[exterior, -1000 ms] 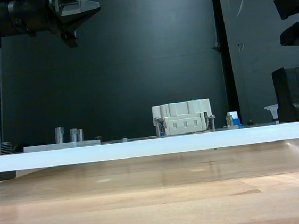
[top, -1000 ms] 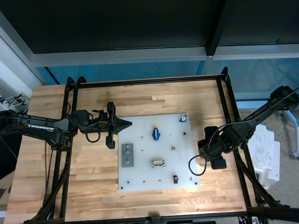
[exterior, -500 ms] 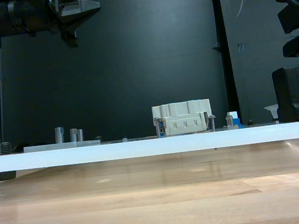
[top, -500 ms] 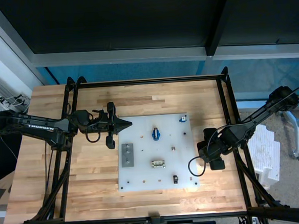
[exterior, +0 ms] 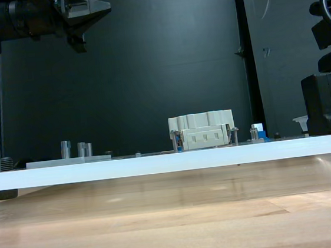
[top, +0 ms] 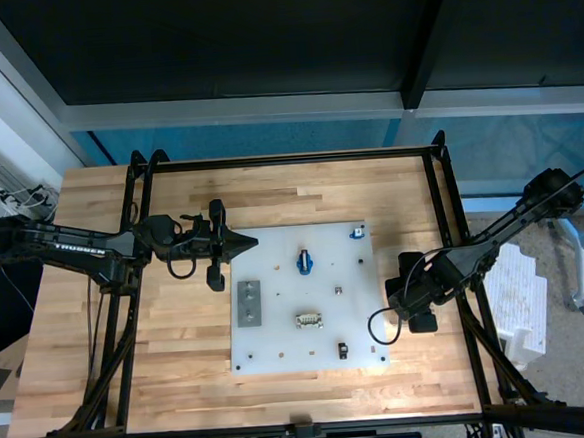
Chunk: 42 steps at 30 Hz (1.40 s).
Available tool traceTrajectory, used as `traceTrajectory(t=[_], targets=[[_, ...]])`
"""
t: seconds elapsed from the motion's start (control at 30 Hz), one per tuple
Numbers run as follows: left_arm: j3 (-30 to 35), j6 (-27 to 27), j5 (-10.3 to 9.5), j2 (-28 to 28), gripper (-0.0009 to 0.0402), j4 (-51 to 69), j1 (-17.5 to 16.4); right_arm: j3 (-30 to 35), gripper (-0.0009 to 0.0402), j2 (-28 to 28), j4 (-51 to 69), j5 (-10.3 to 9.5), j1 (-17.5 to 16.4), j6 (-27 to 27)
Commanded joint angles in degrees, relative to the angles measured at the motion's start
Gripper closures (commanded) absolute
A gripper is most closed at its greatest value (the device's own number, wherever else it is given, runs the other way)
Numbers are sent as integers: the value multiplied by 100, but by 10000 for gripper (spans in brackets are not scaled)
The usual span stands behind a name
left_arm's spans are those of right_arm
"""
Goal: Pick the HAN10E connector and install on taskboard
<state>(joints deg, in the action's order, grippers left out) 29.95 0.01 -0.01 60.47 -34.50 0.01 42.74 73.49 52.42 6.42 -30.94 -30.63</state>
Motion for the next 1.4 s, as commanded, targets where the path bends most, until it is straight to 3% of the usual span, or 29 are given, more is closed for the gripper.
traceTrajectory(t=[0.03,0.9,1.07,1.4], targets=[[0,-2,0,2,392,0,0,-15,106,120,-94,-9,-26,2],[0,-2,0,2,392,0,0,-588,111,131,-870,-42,-70,44],[0,-2,0,2,392,0,-2,-586,147,131,-863,-59,-70,44],[0,-2,0,0,392,0,0,-579,256,129,-863,-177,-70,44]])
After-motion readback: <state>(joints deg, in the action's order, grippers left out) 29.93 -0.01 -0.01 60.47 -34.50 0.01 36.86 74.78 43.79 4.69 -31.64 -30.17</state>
